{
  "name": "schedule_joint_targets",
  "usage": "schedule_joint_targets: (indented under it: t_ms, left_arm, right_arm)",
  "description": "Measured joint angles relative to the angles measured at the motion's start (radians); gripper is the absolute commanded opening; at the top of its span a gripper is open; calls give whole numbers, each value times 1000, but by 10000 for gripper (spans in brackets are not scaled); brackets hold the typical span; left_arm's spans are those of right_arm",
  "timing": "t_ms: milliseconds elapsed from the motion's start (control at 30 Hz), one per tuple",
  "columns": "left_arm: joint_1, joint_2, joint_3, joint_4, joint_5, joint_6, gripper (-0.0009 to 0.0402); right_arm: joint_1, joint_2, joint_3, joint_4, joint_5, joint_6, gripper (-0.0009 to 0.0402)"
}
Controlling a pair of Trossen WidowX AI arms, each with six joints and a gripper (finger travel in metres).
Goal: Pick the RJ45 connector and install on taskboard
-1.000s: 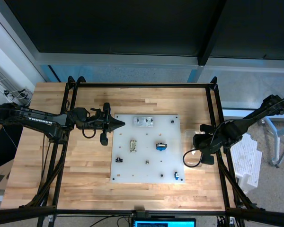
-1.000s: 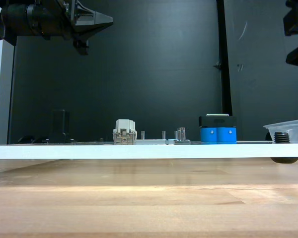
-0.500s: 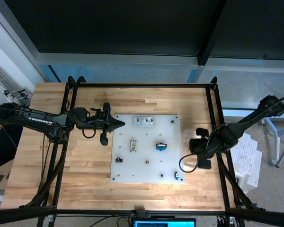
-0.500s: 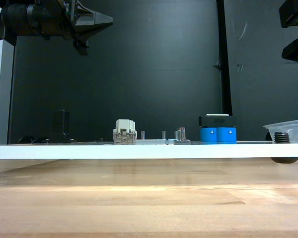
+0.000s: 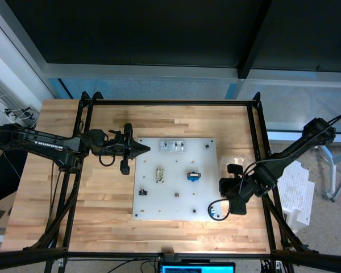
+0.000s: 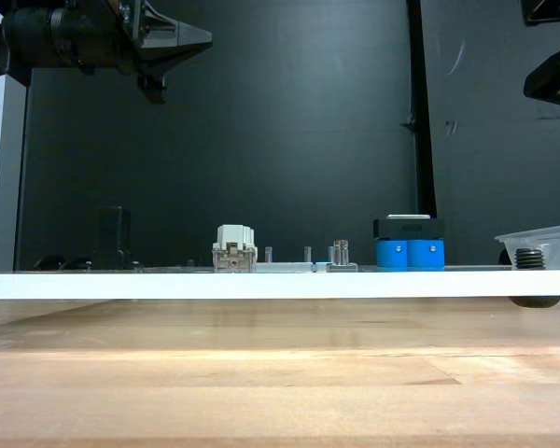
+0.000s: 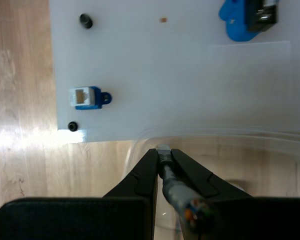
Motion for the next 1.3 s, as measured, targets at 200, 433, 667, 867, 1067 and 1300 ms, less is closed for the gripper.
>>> schedule_joint_targets:
  t_ms: [200,433,667,867,1067,1300]
  left_arm:
    - [0,0,0,0,0,0,0]
    - [0,0,0,0,0,0,0]
    - [0,0,0,0,0,0,0]
    - [0,0,0,0,0,0,0]
    - [0,0,0,0,0,0,0]
    - [0,0,0,0,0,0,0]
  right_arm:
    - [37,78,57,10,0,3,0]
    - [47,150,110,37,0,3,0]
    - [59,193,129,74,1,10,0]
    - [64,225,129,113,-1,18,0]
    - [64,241,129,130,-1,18,0]
    - [64,241,129,132,0,16,0]
